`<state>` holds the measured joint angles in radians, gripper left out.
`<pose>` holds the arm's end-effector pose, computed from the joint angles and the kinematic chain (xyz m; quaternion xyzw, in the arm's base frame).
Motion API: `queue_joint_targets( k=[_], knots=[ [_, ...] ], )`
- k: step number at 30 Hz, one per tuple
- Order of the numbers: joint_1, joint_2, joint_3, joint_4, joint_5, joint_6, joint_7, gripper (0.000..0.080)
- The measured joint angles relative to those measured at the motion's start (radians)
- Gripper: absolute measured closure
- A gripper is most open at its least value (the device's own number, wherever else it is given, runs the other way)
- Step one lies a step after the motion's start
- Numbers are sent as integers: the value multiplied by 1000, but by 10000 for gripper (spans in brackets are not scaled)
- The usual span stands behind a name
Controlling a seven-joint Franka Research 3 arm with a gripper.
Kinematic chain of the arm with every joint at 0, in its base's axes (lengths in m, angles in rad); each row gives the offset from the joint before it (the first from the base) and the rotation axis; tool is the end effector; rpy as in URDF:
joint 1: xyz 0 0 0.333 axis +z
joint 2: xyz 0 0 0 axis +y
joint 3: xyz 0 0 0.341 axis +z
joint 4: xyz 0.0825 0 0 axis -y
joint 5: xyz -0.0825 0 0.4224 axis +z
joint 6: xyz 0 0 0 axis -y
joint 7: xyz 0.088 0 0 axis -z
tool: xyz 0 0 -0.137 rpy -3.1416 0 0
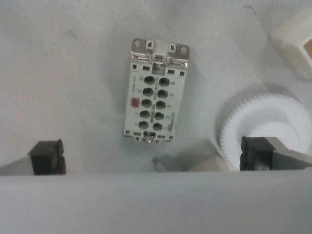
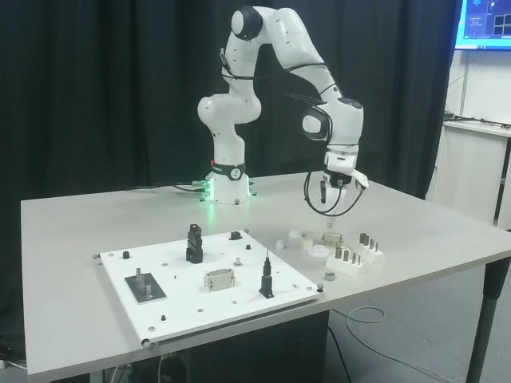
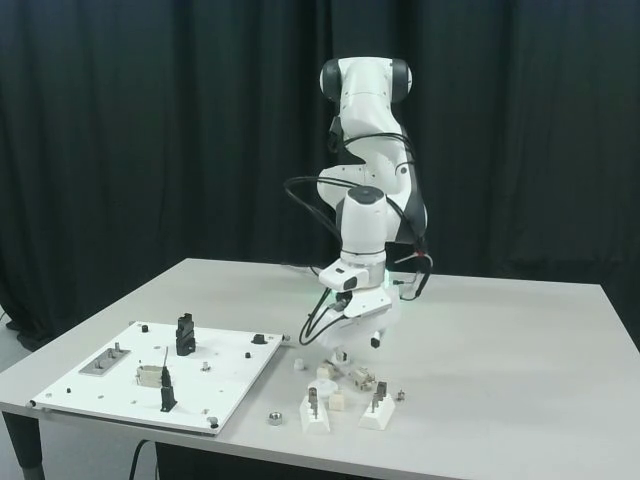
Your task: Pick waterproof.
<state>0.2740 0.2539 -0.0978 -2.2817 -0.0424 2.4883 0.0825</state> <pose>0.5473 0.0954 0.2018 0.9973 0.0652 -0.0198 0.0276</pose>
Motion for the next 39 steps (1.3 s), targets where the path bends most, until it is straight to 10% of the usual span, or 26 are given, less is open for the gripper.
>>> queue_joint_targets(
  k=[19,39],
  knots=[
    [14,33,1,-82,-4,192,29,3],
    [14,52,-2,-77,-4,225,91,3]
  ],
)
